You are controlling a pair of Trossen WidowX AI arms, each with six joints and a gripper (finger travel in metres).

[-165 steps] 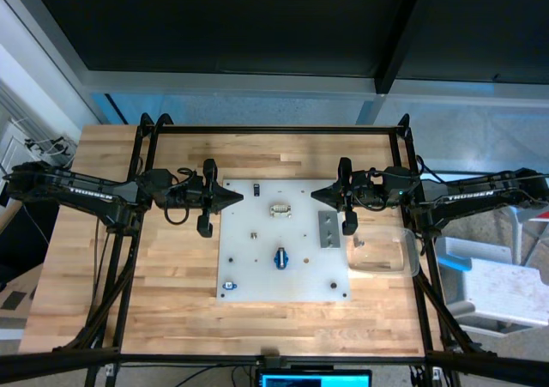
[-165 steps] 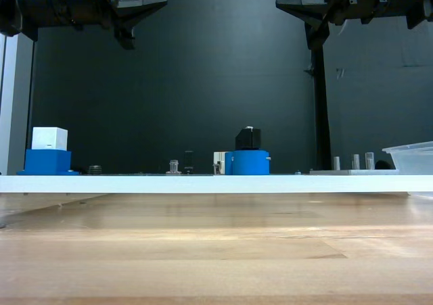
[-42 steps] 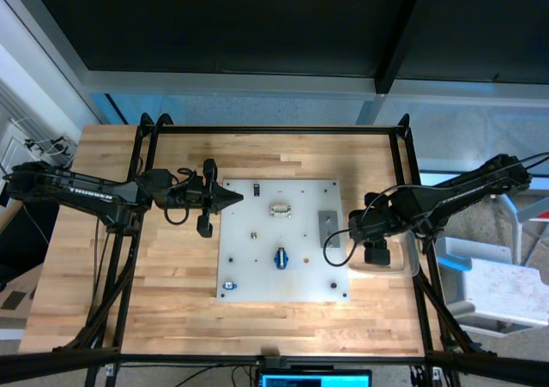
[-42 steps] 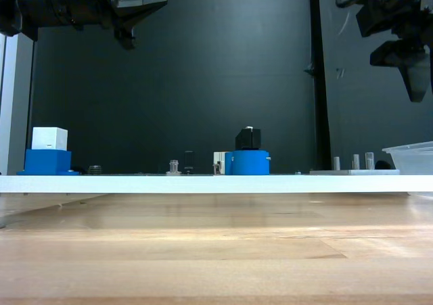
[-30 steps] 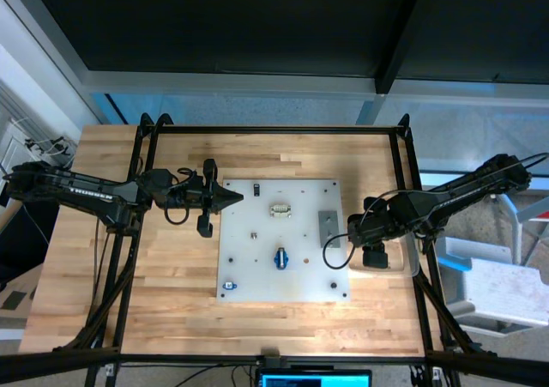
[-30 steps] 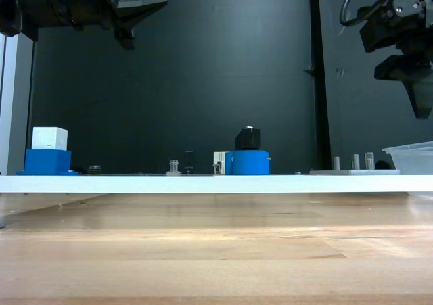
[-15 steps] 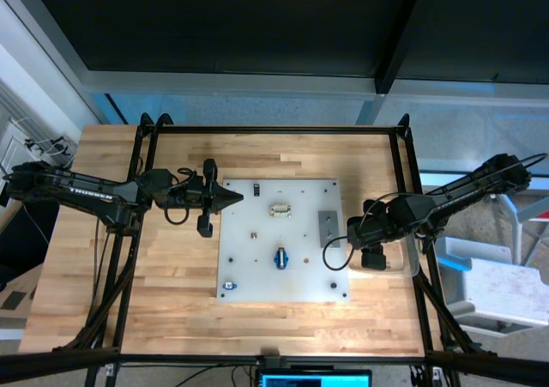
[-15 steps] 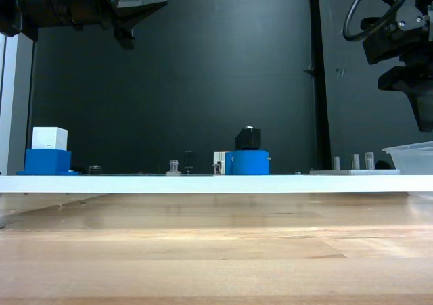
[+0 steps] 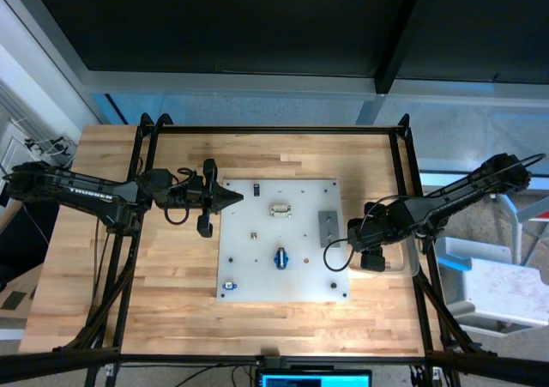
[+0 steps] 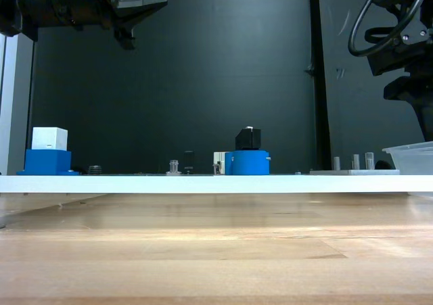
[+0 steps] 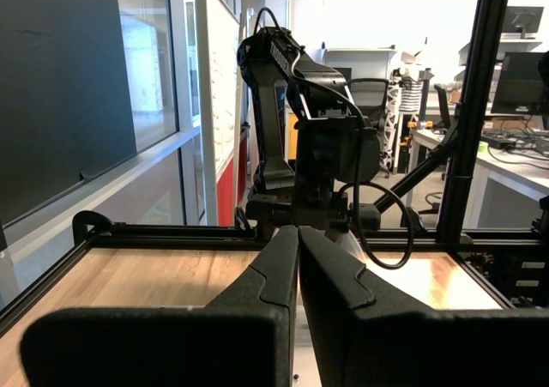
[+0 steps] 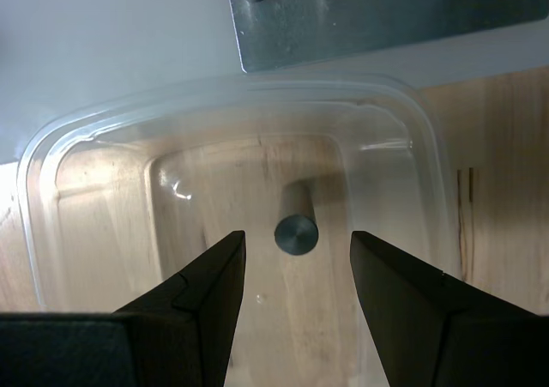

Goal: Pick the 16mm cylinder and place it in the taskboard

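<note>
My right gripper hovers, fingers spread, over the 16mm cylinder in the clear tray (centre-right); the left gripper, fingers clenched, sits mid-left.

Even, soft light brightens the tabletop. In the low view the left jaws, upper left, and the right jaws, far right, are dark silhouettes against black.

right claw spread over cylinder in tray

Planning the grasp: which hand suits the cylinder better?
Right. The right hand hangs open above the cylinder in the clear tray; the left hand is shut at the left edge of the taskboard.
</note>
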